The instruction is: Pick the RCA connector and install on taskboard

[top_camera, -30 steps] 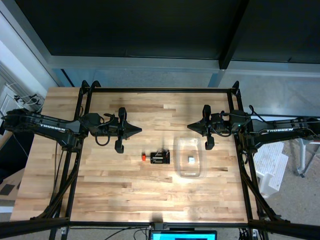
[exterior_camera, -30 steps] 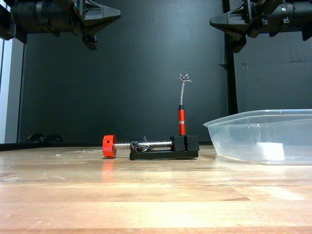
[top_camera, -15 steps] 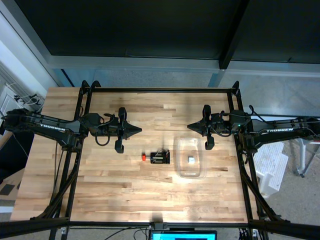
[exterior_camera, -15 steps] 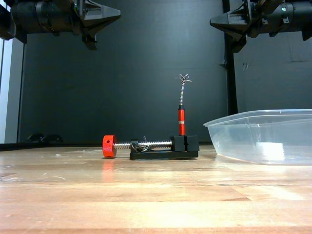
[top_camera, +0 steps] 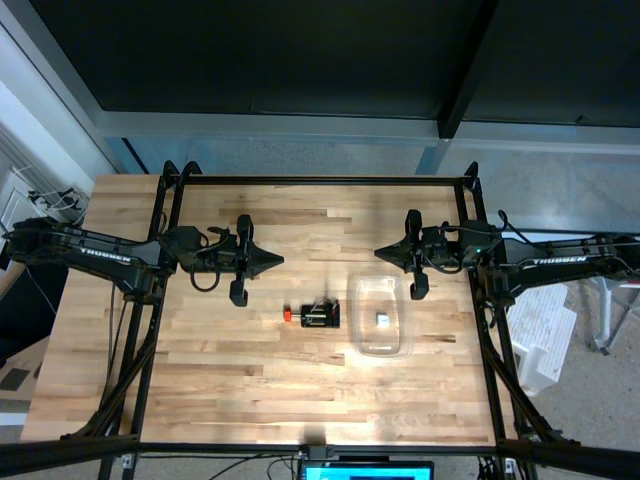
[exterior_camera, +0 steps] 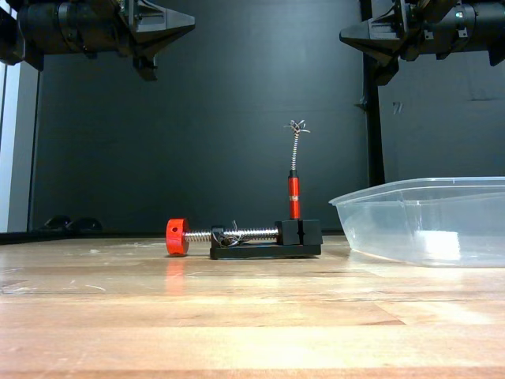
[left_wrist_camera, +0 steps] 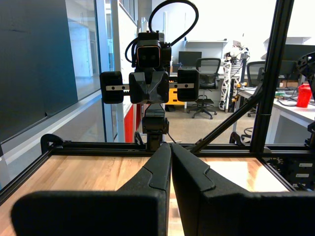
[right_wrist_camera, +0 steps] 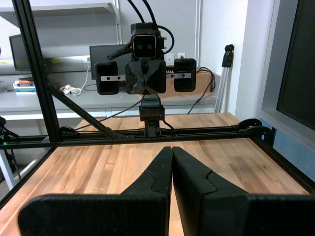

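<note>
Wooden table carries the taskboard at its centre, just left of the tray. We see the left gripper and right gripper hovering high, fingers pressed together on nothing. The connector is too small for us to pick out.

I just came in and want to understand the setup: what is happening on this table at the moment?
Nothing is being handled at this moment. The left gripper and the right gripper both hang high above the table, shut and empty, pointing at each other. Below them, the taskboard lies on the wood. Beside it stands a clear tray with a small white bit inside. I cannot make out the RCA connector, and neither arm is reaching down, so the pick has not begun.
</note>
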